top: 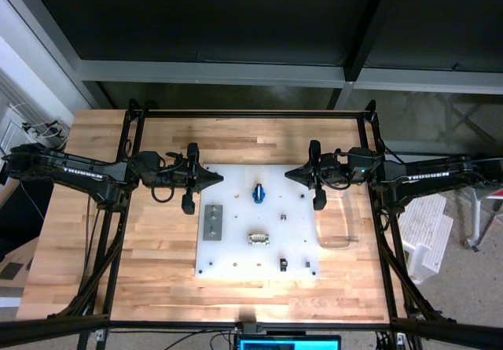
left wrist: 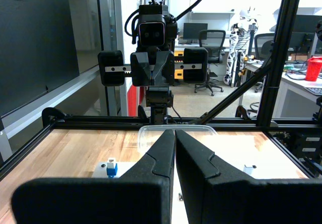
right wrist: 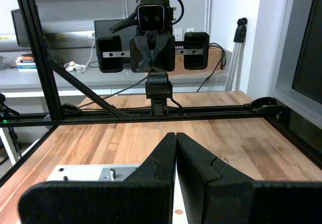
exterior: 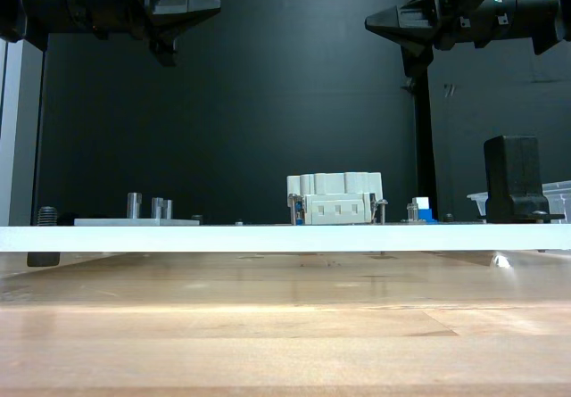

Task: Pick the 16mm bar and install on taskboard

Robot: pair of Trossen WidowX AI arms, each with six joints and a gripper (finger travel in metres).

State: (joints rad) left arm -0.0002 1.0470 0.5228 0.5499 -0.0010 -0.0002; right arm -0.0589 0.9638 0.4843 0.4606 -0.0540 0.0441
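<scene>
On the bench (top: 157,287) lies the taskboard (top: 236,256), left claw (top: 221,178) and right claw (top: 286,174) hovering clenched, empty, over its upper corners; picking seems unstarted, needing the unseen 16mm bar found first.

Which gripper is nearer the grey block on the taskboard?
Left. The left gripper hovers high, just beyond the grey block; the right gripper hangs across the taskboard, past the blue knob.
</scene>
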